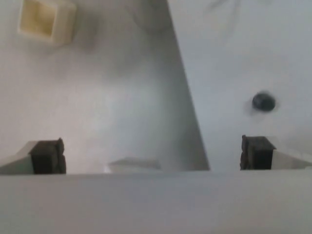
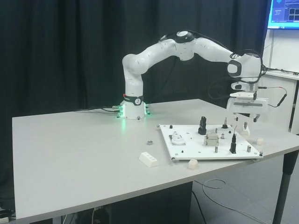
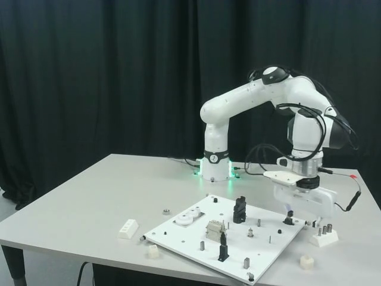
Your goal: Pick round peg 2.
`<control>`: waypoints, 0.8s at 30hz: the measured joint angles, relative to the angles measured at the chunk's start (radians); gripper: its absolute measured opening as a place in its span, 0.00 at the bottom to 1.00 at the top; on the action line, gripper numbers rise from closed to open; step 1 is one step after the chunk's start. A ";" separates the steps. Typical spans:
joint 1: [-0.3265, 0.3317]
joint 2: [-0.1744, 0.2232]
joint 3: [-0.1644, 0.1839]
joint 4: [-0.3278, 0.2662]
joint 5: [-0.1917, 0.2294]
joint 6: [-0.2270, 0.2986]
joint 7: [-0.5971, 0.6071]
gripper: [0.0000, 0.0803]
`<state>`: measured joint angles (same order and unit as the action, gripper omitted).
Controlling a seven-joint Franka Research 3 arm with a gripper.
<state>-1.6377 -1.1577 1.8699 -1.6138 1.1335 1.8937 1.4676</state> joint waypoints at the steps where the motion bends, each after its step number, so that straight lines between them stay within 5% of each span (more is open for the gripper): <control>1: 0.002 0.000 0.003 0.002 0.000 -0.001 0.013 1.00; 24: 0.031 0.000 0.084 0.005 0.000 0.022 0.147 1.00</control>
<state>-1.6067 -1.1582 1.9540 -1.6091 1.1335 1.9157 1.6143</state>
